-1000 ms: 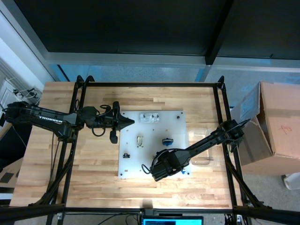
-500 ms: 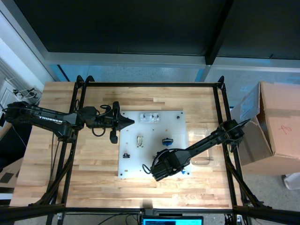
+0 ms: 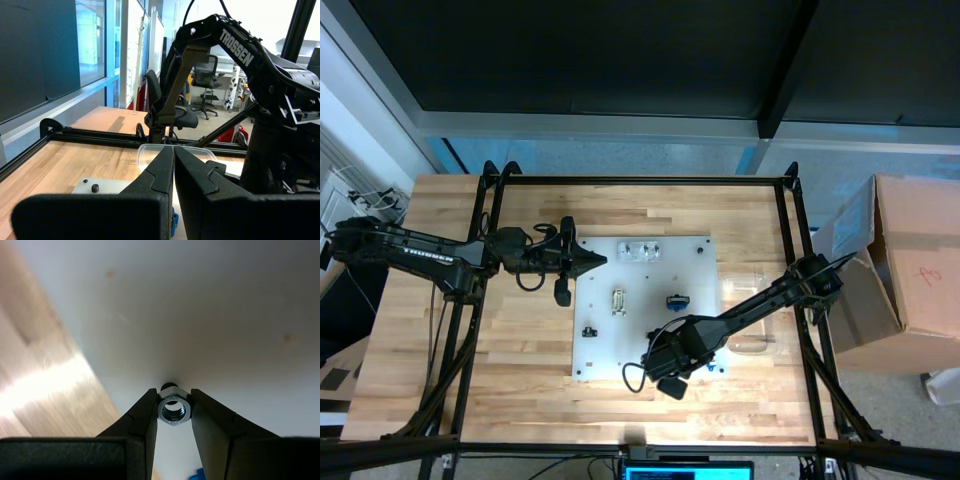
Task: Unfasten the M12 nut and place it in the container
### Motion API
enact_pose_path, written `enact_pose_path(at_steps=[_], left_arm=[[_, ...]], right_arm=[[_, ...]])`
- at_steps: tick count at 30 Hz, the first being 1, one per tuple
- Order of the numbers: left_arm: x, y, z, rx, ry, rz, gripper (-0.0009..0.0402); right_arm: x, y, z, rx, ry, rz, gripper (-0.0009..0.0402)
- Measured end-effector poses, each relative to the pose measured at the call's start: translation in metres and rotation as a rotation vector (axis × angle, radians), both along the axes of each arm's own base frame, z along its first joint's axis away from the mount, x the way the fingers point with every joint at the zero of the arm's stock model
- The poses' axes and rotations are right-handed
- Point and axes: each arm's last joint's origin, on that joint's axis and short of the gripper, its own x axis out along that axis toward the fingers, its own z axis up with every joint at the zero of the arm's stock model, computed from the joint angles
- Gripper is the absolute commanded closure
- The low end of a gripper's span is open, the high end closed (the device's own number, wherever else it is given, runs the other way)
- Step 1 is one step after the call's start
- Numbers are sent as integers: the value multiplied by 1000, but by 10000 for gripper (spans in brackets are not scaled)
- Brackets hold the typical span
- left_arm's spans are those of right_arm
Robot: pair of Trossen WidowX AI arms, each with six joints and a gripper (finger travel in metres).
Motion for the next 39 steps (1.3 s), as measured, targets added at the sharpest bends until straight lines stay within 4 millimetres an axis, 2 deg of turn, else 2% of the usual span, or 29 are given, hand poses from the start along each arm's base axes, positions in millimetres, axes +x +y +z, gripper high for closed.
enact_pose_path(at_steps=[5, 9, 15, 21, 26, 39], left_arm=[[0, 0, 0, 0, 0, 0, 393], [0, 0, 0, 0, 0, 0, 393], [0, 0, 0, 0, -1, 0, 393], [0, 0, 0, 0, 0, 0, 393], [0, 0, 0, 0, -1, 0, 393], [0, 0, 0, 0, 0, 0, 393]], right_arm=[[-2, -2, 9, -8, -23, 180, 391], [-4, -6, 19, -2, -47, 203, 391], [-16, -15, 45, -5, -61, 195, 391], [-44, -37, 71, -37, -34, 200, 391], [-71, -53, 77, -76, -46, 245, 391], [-144, -84, 65, -81, -27, 250, 391]])
